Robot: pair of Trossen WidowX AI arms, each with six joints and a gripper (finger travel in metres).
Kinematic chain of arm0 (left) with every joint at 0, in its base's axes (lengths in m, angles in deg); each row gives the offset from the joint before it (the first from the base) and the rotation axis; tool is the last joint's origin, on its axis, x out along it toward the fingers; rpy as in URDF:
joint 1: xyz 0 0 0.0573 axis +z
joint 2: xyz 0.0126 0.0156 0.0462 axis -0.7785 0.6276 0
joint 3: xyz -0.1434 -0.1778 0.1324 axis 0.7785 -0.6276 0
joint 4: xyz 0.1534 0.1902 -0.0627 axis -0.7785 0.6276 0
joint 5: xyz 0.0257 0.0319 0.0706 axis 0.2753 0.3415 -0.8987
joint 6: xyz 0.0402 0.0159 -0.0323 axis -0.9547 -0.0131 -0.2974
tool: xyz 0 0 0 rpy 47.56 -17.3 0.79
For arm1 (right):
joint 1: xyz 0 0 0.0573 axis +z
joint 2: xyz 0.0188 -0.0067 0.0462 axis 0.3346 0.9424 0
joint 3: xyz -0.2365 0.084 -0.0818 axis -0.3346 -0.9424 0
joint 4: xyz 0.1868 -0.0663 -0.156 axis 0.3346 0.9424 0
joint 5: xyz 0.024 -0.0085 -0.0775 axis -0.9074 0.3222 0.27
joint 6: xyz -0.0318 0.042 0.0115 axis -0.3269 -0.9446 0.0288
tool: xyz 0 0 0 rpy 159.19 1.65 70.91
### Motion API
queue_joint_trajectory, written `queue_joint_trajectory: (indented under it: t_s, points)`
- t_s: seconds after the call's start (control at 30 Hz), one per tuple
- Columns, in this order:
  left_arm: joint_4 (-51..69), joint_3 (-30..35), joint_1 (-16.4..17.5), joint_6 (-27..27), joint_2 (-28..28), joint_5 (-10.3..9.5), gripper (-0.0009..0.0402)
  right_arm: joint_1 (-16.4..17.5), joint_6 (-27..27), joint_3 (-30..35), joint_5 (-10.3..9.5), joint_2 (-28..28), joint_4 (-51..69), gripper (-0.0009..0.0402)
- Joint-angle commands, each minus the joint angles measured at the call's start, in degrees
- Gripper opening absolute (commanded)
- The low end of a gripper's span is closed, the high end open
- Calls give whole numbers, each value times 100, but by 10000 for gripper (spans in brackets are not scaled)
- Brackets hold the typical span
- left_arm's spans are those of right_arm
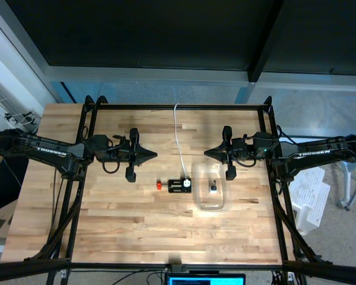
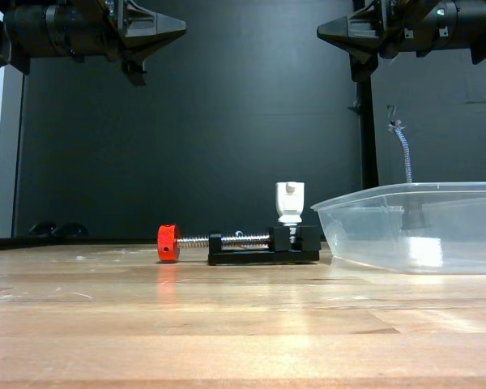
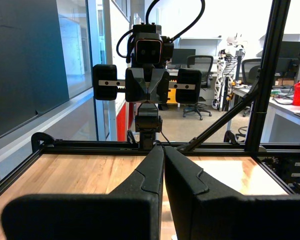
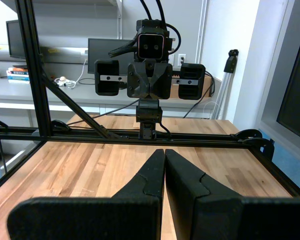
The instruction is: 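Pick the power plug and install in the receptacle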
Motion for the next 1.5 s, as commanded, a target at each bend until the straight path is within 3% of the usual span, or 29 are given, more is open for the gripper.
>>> queue_joint_trajectory:
  t_s: [0.03, 0.67, 0.8, 1.1, 1.37, 1.5]
  points:
    - [-2, 2, 2, 0, 0, 0, 0, -2, 0, 0, 0, 2, -2, 0]
    - [-2, 2, 0, 0, 0, 0, 0, -2, -7, 0, -11, 2, 7, 0]
    - [-2, 2, 0, 0, 0, 0, 0, 4, -273, 24, -4, -42, 98, 0]
    - [-2, 2, 0, 0, 0, 0, 0, 76, -291, 715, -4, -345, 2295, 0]
    - [-2, 2, 2, 0, 0, 0, 0, 382, -363, 1572, 17, -332, 4649, 0]
    - [-2, 2, 2, 0, 0, 0, 0, 511, -468, 1790, 192, -332, 5475, 0]
